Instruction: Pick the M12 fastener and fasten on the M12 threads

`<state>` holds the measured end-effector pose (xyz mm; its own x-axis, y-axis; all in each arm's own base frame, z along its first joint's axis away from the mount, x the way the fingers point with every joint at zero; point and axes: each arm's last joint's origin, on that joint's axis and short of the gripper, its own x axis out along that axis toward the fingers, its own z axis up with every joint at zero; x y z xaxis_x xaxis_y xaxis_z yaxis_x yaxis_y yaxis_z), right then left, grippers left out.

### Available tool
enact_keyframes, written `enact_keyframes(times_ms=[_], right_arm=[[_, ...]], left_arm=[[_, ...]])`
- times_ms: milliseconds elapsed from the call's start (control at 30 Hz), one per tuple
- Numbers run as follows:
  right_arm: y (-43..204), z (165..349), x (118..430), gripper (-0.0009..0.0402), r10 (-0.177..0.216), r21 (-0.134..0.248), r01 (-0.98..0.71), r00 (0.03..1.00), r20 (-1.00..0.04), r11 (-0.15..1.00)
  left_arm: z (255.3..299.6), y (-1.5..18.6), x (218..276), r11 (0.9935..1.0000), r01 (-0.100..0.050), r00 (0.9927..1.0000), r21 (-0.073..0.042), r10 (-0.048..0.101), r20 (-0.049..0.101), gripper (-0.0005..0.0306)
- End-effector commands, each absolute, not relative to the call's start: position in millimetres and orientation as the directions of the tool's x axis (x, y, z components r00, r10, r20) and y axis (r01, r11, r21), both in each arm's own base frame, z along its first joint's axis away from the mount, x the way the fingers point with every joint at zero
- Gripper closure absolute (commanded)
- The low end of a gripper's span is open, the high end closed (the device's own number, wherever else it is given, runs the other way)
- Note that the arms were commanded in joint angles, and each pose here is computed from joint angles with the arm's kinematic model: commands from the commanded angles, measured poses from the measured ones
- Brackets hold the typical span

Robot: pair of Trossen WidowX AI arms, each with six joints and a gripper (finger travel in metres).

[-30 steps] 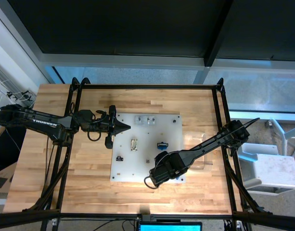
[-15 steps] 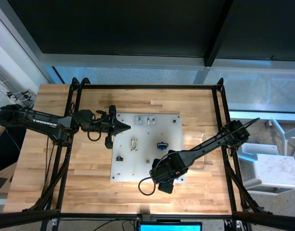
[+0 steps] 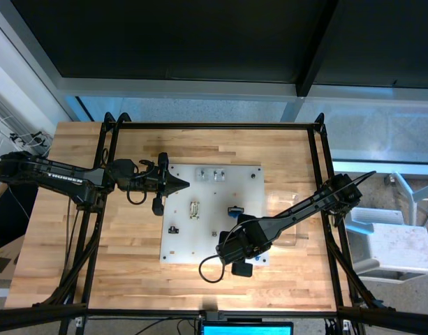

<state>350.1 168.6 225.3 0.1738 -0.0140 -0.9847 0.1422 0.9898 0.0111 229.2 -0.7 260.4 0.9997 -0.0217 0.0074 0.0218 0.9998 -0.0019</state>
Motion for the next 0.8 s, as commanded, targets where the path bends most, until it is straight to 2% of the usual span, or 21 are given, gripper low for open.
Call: enact_keyframes(times_ms=[33,167,300,600,800], right_arm=[[167.7,212.2,347.5,0.0392,-0.018,0.004,0.133,0.162,-0.987,0.991],[167.1,198.4,346.3,0.0393,-0.013,0.011,0.136,0.173,-0.985,0.991],[167.2,192.7,344.8,0.0393,-0.014,0.009,0.134,0.173,-0.985,0.991],[166.8,191.4,344.8,0.0393,-0.029,-0.003,0.14,0.183,-0.983,0.99],[167.3,191.2,346.3,0.0393,-0.025,0.003,0.141,0.199,-0.98,0.99]], left_arm=[[260.4,-0.7,229.2,0.99975,0.022,0.99973,-0.002,-0.022,0.007,0.03],[260.4,-0.7,229.2,0.99975,0.022,0.99973,-0.002,-0.022,0.007,0.03],[260.4,-0.7,229.2,0.99975,0.022,0.99973,-0.002,-0.022,0.007,0.03],[260.4,-0.7,229.2,0.99975,0.022,0.99973,-0.002,-0.022,0.007,0.03],[260.4,-0.7,229.2,0.99975,0.022,0.99973,-0.002,-0.022,0.007,0.03]])
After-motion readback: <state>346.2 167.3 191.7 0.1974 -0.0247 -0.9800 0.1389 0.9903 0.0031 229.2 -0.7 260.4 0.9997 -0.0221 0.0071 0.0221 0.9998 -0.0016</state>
